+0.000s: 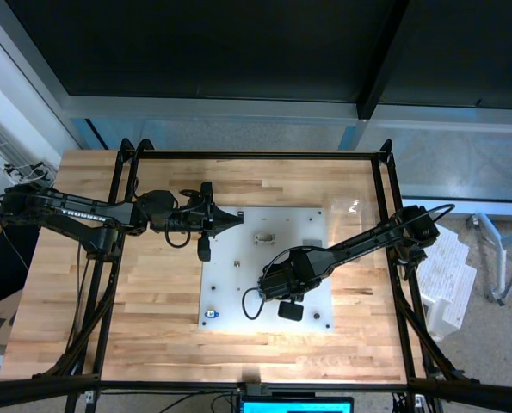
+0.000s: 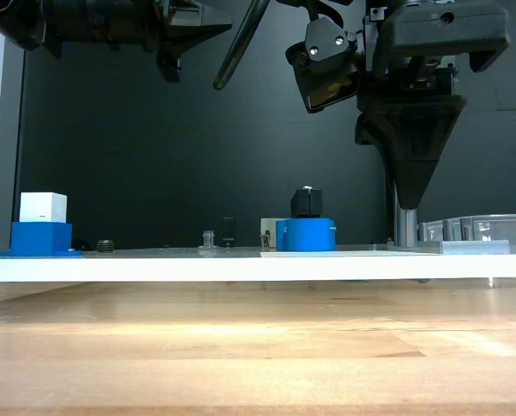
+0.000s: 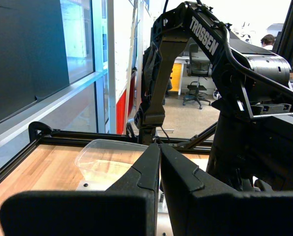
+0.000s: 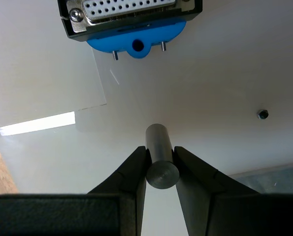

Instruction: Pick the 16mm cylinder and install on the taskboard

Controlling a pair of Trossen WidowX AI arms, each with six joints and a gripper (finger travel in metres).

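While the right gripper (image 4: 159, 150) has its jaws clamped on the short silver-grey round metal 16mm cylinder (image 4: 162, 173), I'd call the pick done. Install is what's left.

- Cylinder: held upright, axis pointing down at the large white square flat taskboard (image 1: 238, 292), over its near-middle area. From the low view its lower end sits at or just above the taskboard top. Can't tell whether it's touching, or started into a hole.
- Under the tip, the right wrist view shows only bare white taskboard. No receiving hole visible; it may be hidden by the cylinder itself.
- The blue plastic connector base with a metal multi-pin socket (image 4: 136, 42) stands on the taskboard, apart from the cylinder. A small dark screw (image 4: 262, 114) is also in the taskboard, off to one side, not touching.
- Left gripper (image 1: 237, 218): parked in the air by the taskboard's far-left edge, fingers pressed together, nothing between them.
- Taskboard lies flat on the pale wooden surface (image 1: 152, 301).

Judgement: roughly halfway. Remaining steps: confirm alignment with the socket on the taskboard, press down until seated, release, back off. Main risk is a tilted peg jamming on entry.
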